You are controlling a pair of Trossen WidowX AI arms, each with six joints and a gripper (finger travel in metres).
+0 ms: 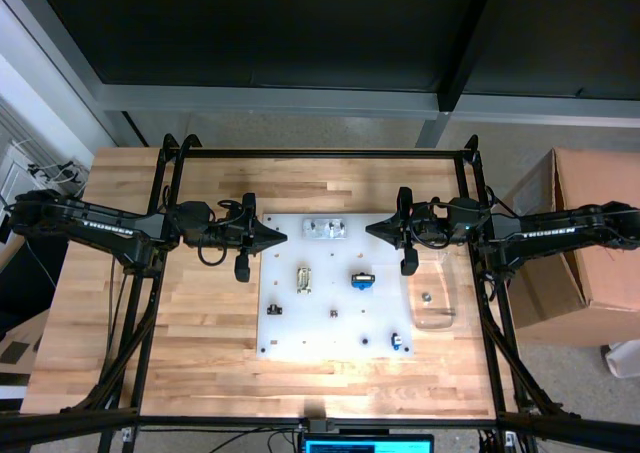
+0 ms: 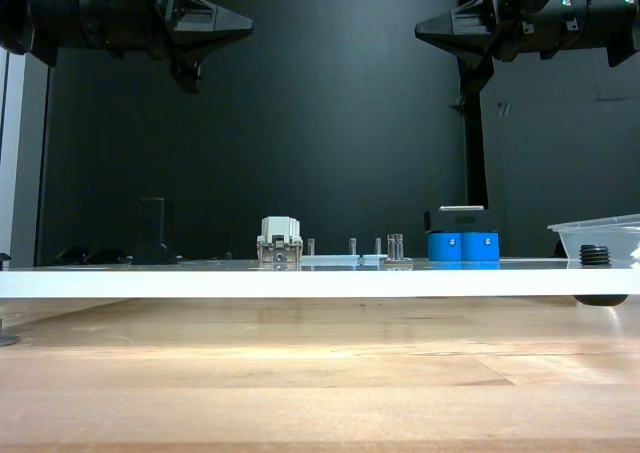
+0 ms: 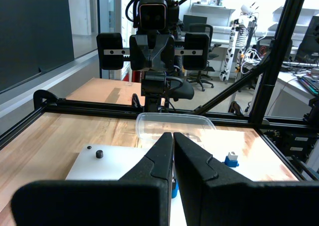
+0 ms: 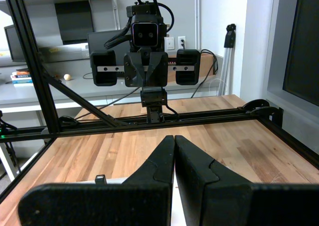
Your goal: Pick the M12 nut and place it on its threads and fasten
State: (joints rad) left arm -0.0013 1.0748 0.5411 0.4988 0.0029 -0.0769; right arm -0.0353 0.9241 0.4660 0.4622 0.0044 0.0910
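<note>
The small silver nut (image 1: 426,296) lies free inside the clear tray (image 1: 447,318) at the board's right edge. The black ribbed stud (image 2: 596,256) stands bare on the white board (image 1: 290,345), ribs showing; from above the stud (image 1: 367,339) is a dark dot near the near right edge. My left gripper (image 1: 283,238) hangs high over the board's far left edge, shut and holding nothing. My right gripper (image 1: 369,230) hangs high over the far right part, also shut and holding nothing, well above and beyond the tray. Each wrist view faces the other arm.
On the board stand a beige connector (image 1: 303,279), a blue connector (image 1: 362,280), a silver block (image 1: 325,230) and a small blue part (image 1: 398,343). A black frame (image 1: 320,154) surrounds the table. A cardboard box (image 1: 590,243) stands off the right side.
</note>
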